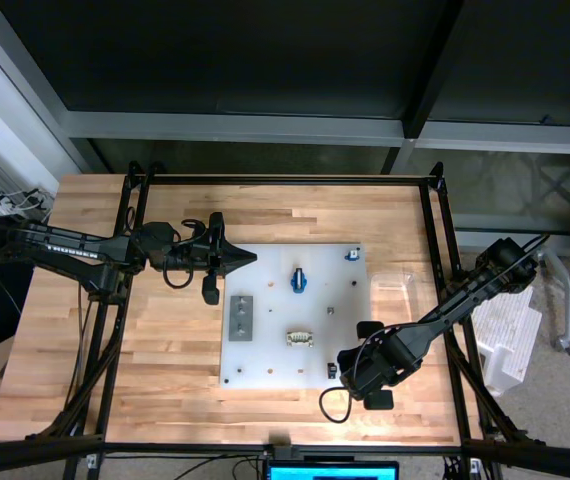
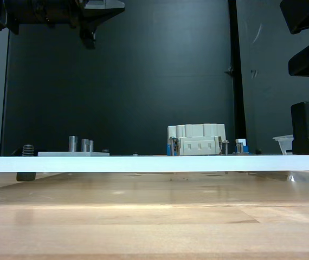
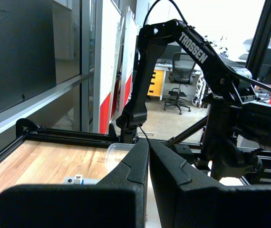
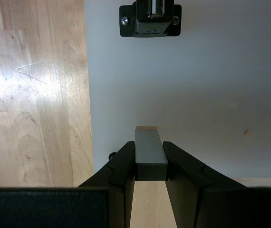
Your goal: Pick the 16mm bar and install on taskboard
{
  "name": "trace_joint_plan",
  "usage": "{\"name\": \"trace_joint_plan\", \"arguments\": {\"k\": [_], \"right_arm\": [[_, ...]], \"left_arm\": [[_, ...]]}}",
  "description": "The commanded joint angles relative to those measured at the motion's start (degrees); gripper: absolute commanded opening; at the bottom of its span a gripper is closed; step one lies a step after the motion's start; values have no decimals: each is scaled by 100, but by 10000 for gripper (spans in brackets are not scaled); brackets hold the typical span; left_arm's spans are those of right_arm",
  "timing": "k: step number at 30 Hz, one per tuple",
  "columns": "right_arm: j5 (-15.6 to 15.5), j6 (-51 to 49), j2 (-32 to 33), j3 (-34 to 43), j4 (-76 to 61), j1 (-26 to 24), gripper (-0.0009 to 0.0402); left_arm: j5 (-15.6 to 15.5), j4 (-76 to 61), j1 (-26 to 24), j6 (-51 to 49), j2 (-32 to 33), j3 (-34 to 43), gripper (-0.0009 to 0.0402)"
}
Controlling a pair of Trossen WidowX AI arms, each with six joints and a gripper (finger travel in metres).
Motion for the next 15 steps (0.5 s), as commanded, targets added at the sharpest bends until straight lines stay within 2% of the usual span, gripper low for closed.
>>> {"name": "trace_joint_plan", "arguments": {"k": [1,15], "right_arm": [[15,17,-2,-9,24,0,0],[50,26,-2,-44,59,-24,0]], "left_arm": [[2,2,0,0,0,2,0],[2,2,0,0,0,2,0]]}}
